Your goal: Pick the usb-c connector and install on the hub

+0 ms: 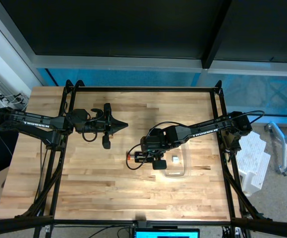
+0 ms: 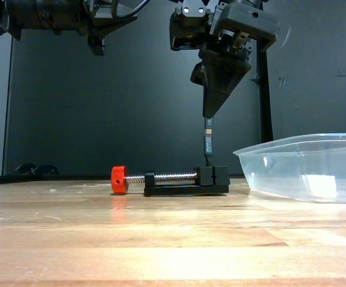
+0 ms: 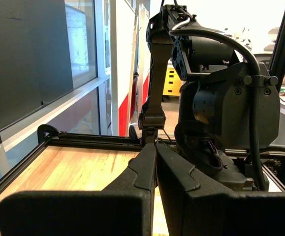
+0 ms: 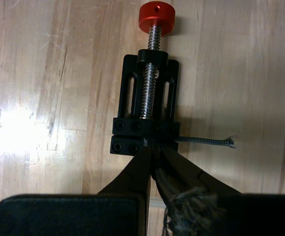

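Observation:
The hub [image 2: 184, 179] is a small black clamp block with an orange-red knob [image 2: 119, 179] on a threaded screw, lying flat on the wooden table. My right gripper [image 2: 208, 116] points straight down over the block's end away from the knob, shut on the usb-c connector [image 2: 208, 143]. This thin grey piece hangs upright with its lower tip at the block's top. In the right wrist view the fingers [image 4: 142, 164] close just behind the hub [image 4: 144, 125], and a thin frayed cord [image 4: 204, 141] sticks out sideways. My left gripper [image 1: 119, 125] hovers shut, far to the left and high above the table.
A clear plastic tray [image 2: 340, 149] stands just right of the hub, with a small white piece [image 1: 175, 158] inside it. A black frame [image 1: 143, 89] runs around the table. The left arm [image 1: 34, 123] stretches in from the left edge.

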